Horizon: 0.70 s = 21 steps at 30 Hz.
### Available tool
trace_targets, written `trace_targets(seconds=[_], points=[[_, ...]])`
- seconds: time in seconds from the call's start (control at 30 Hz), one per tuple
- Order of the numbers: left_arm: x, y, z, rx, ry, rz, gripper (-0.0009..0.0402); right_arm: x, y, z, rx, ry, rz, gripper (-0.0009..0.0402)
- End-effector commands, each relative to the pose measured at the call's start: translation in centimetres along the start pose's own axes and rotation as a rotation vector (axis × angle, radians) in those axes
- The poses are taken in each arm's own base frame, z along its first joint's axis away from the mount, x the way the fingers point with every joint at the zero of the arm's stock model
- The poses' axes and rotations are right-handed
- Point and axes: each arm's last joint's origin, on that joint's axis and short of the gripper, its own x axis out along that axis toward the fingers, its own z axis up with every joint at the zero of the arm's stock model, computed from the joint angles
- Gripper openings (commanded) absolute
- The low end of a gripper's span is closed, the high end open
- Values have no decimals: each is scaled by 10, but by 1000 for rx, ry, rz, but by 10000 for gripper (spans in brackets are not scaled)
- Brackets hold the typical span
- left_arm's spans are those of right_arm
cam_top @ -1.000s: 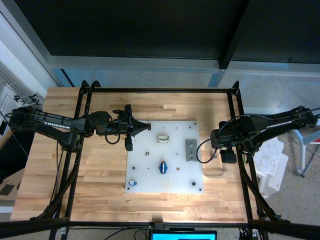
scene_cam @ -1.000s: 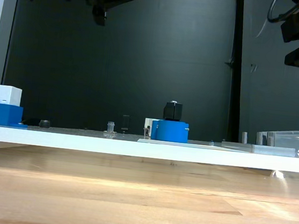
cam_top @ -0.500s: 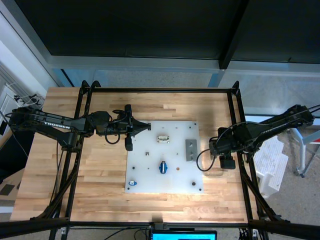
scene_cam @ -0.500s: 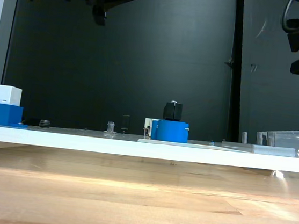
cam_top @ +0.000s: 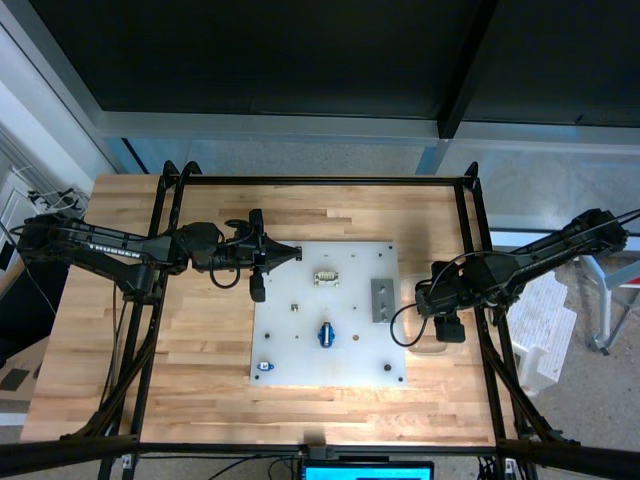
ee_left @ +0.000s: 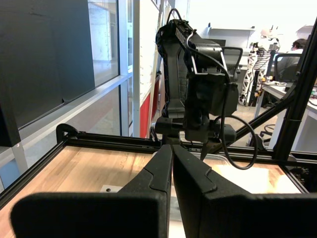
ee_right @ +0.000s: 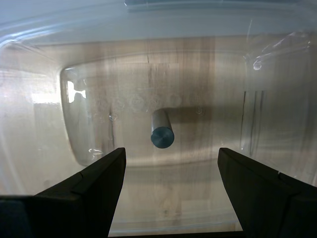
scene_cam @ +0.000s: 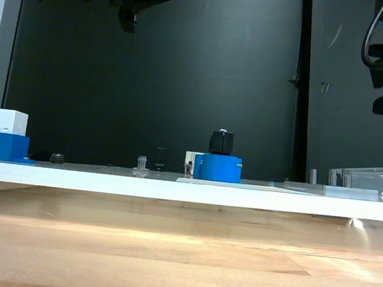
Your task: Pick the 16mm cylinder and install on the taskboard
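The 16mm cylinder (ee_right: 162, 130) lies on its side in the clear tray (ee_right: 74, 124), at 3 o'clock of the taskboard (cam_top: 300, 350), below the wide-apart right pincer (ee_right: 171, 161). The left pincer (ee_left: 172, 151), closed, is held at the board's 10 o'clock. The cylinder could be rolled aside if touched by one finger first. Since a second ago, the right pincer has been lowered trayward.

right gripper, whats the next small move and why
Probably lower the right gripper straight down around the peg: it is open, and the peg lies ungripped in the clear tray beneath it. The left gripper sits shut, raised over the white board's far-left part.
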Motion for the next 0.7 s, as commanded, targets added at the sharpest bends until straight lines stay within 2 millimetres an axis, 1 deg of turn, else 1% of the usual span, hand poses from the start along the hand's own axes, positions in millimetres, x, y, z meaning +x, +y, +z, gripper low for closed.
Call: trace_targets(seconds=[0.03,0.53,0.7], points=[[0,0,0,0,0,0,1,4,0,-1,-5,6,-1,259],[0,0,0,0,0,0,1,14,3,-6,-17,-3,-20,259],[0,0,0,0,0,0,1,17,5,-7,13,-6,-17,258]])
